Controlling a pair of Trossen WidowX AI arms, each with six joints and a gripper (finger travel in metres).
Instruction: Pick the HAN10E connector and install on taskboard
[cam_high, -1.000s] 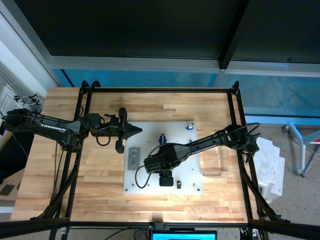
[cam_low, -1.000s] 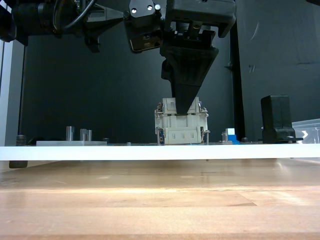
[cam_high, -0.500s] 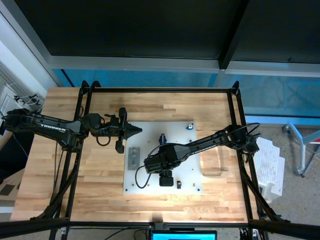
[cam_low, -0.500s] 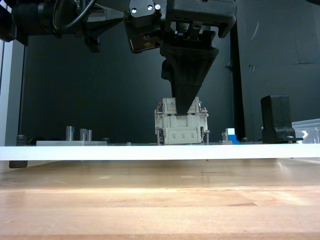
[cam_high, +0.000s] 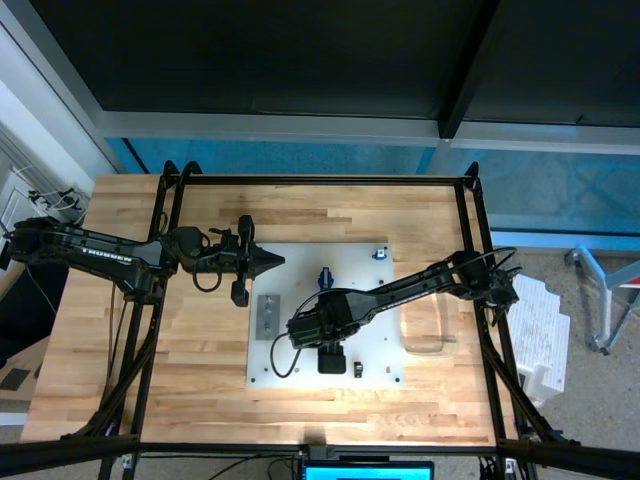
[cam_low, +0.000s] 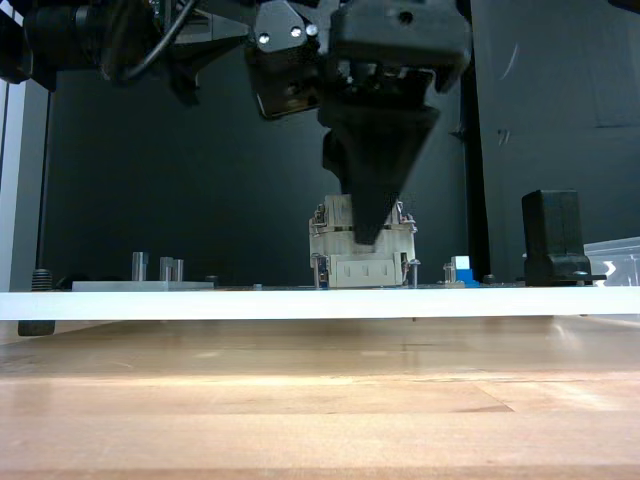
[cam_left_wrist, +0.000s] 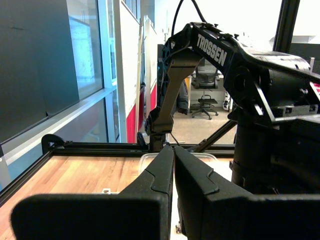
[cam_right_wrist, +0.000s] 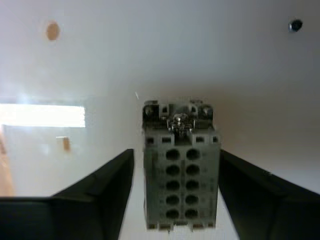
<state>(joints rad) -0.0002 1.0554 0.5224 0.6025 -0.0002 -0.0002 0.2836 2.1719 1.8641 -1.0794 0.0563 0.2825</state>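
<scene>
The light grey HAN10E connector (cam_right_wrist: 181, 170) stands upright on its tan socket (cam_low: 360, 272) in the middle of the white taskboard (cam_high: 375, 290), also seen from the side (cam_low: 342, 232). My right gripper (cam_right_wrist: 176, 150) points straight down over it and straddles it. Its fingers (cam_right_wrist: 112, 175) are open, and white board shows between one finger and the connector's side. In the high view the right gripper (cam_high: 328, 352) hides the connector. My left gripper (cam_high: 268, 260) is shut on nothing at the board's far left corner, its fingers closed together (cam_left_wrist: 173, 150).
On the taskboard (cam_low: 200, 303) a grey metal block (cam_high: 268, 315) with pegs lies to the left. A blue part (cam_high: 325, 277) stands behind the socket, and a black upright part (cam_low: 553, 240) stands at the right. A clear container (cam_high: 425, 325) sits beside the board's right edge.
The right gripper has come lower around the connector and tilted a little. The connector sits slightly deeper on the socket. The left arm has not moved.
</scene>
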